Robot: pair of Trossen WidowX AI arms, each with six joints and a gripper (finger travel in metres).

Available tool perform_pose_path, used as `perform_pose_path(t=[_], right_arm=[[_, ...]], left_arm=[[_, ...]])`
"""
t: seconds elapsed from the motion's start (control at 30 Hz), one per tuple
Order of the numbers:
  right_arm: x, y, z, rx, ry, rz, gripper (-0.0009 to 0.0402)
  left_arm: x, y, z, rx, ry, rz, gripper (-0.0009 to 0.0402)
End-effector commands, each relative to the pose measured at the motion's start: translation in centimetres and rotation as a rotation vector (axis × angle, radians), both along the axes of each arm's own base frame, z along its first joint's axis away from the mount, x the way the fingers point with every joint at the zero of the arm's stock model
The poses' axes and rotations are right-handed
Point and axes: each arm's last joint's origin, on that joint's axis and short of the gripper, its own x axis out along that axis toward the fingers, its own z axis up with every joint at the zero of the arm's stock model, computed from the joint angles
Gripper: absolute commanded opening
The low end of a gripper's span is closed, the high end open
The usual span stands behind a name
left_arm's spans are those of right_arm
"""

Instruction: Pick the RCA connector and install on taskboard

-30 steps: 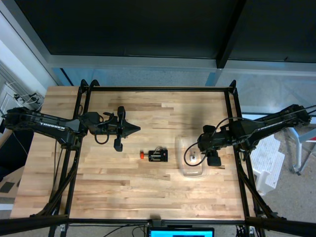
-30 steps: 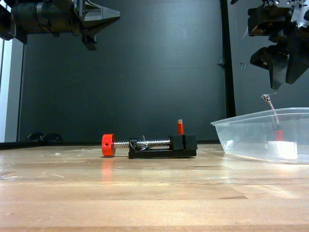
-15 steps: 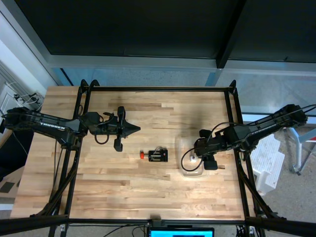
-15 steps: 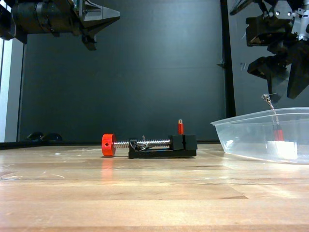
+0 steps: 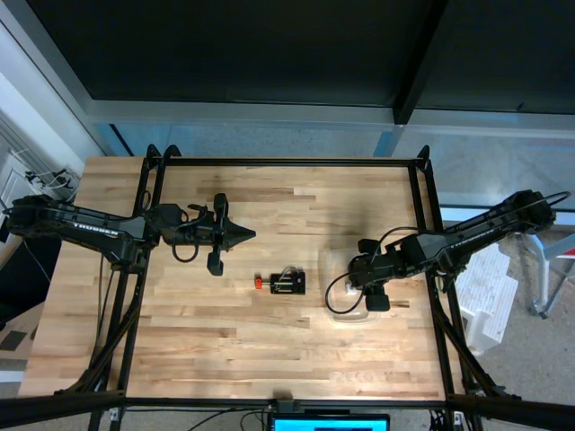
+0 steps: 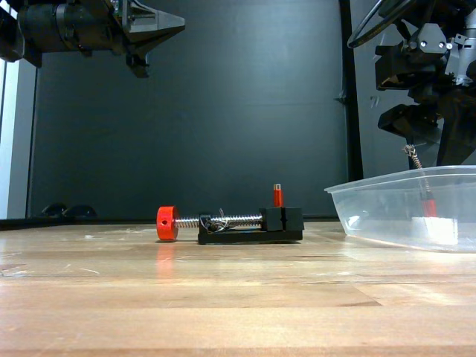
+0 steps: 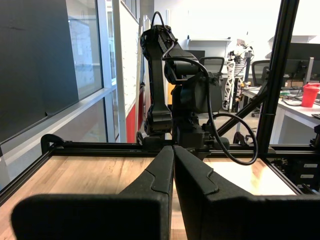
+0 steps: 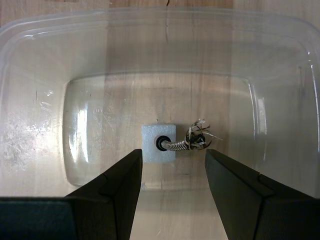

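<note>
The left gripper [image 5: 249,235] is hanging high over the table's left side, with its fingers pressed together and holding nothing. The taskboard [image 5: 287,283] is lying at mid-table. Further right, the right gripper [image 8: 173,153] is hovering over the tray [image 8: 150,25], its jaws standing wide on both sides of the connector [image 8: 176,145]. The connector is sitting in a white foam block [image 8: 151,150] inside the tray. It is probably very light and slippery, and its thin wires look fragile. I would be gripping the stiff metal body, not the wires.

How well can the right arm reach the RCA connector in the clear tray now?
Probably yes. The right claw hangs open straight above the RCA connector inside the clear tray, with nothing between them. The left claw is shut, parked high over the left side of the table.
</note>
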Motion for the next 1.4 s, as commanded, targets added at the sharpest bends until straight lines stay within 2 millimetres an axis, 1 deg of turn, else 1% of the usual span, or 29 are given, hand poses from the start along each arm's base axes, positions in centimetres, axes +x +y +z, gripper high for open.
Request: perform_pose_path(t=[0.03, 0.27, 0.67, 1.0, 1.4], right_arm=[[0.2, 0.1, -0.3, -0.004, 0.010, 0.001, 0.0173], [0.9, 0.3, -1.2, -0.007, 0.023, 0.003, 0.0174], [1.4, 0.6, -2.3, -0.016, 0.049, 0.005, 0.0170], [1.5, 0.7, -3.0, -0.016, 0.052, 0.004, 0.0142], [1.6, 0.7, -3.0, -0.015, 0.047, 0.006, 0.0100]], left_arm=[[0.0, 0.0, 0.0, 0.000, -0.001, 0.000, 0.0000], [0.0, 0.0, 0.0, 0.000, -0.001, 0.000, 0.0000], [0.0, 0.0, 0.0, 0.000, -0.001, 0.000, 0.0000], [0.0, 0.0, 0.0, 0.000, -0.001, 0.000, 0.0000], [0.0, 0.0, 0.0, 0.000, 0.000, 0.000, 0.0000]])
